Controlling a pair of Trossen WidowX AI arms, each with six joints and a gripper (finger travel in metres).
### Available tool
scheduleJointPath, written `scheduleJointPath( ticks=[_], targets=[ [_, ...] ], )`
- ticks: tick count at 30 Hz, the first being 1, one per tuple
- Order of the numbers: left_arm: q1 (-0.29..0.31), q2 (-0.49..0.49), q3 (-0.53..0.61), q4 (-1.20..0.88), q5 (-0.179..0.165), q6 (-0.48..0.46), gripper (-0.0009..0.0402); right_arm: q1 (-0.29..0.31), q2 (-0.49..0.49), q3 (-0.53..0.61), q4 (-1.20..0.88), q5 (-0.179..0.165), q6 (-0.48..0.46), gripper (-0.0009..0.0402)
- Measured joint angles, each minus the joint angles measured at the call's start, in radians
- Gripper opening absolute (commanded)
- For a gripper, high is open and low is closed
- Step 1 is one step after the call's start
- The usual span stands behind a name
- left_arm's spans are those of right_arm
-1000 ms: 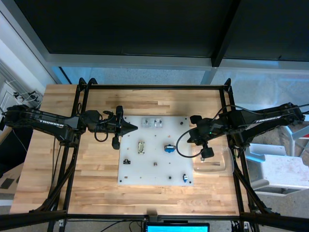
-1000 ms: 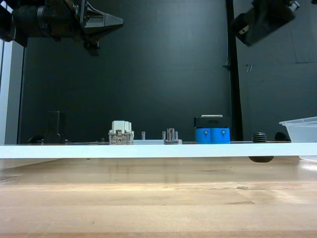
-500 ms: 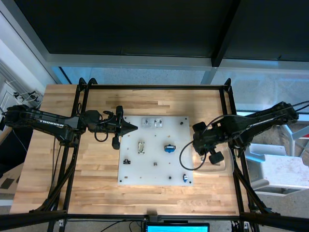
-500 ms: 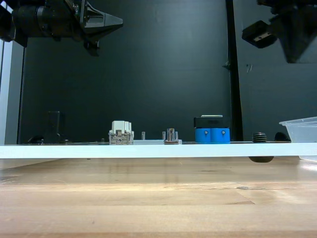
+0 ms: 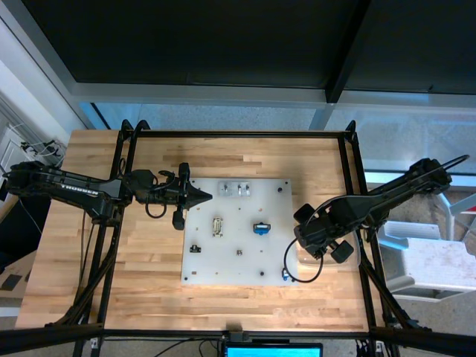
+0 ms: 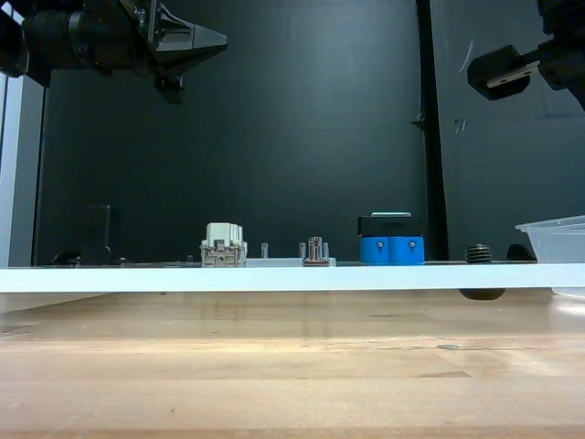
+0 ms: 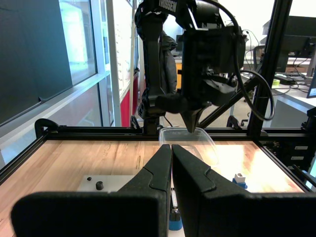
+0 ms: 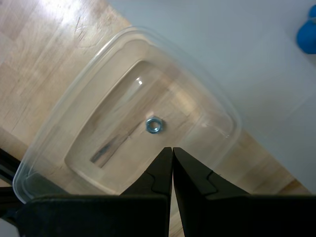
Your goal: Pick the M12 fastener and fasten on the M12 threads
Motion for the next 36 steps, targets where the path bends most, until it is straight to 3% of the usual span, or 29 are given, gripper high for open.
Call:
scheduleJointPath(
  ticks=[9,22,36],
  targets=[
    [0.000,0.000,0.000,0.000,0.000,0.000,0.0000,0.050,0.026,-0.052,0.025,0.000,-0.082,0.0031],
    [0.000,0.000,0.000,0.000,0.000,0.000,0.0000,0.063,0.026,-0.140,0.103,-0.006,-0.082,0.0128],
    [0.000,0.000,0.000,0.000,0.000,0.000,0.0000,0.065,0.085,-0.223,0.212,0.002,-0.082,0.0172]
  ],
)
